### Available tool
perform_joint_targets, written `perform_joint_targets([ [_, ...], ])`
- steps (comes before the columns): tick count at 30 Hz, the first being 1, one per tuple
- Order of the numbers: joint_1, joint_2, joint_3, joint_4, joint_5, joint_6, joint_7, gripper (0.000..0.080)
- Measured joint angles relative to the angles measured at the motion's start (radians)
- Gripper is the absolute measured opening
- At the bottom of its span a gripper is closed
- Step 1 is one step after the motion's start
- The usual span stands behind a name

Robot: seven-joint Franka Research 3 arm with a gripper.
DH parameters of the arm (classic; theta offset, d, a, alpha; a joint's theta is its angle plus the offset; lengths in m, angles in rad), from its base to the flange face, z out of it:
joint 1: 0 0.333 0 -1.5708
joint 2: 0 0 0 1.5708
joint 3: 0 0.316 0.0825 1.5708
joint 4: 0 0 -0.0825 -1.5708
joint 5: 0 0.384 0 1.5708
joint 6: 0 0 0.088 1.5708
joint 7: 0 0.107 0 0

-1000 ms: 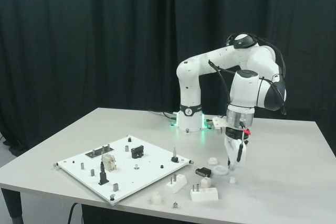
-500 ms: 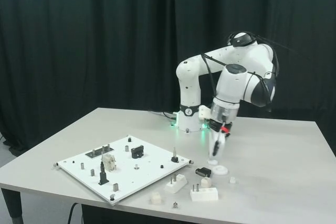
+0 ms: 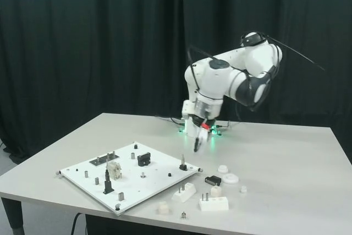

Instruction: Insert bolt 4.

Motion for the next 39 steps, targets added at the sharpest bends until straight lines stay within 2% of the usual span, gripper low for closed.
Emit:
perform_joint_targets([
  [5, 0.008, -0.007, -0.040, -0.075, 0.000, -0.005, -0.132, 0.0225],
  [26, 0.036, -0.018, -0.211, -0.403, 0.023, -0.017, -0.858, 0.0225],
  [33, 0.026, -0.017, -0.248, -0.490, 0.022, -0.015, -1.031, 0.0225],
  [39, -0.023, -0.008, -0.256, -0.527, 0.018, -0.015, -1.165, 0.0225],
])
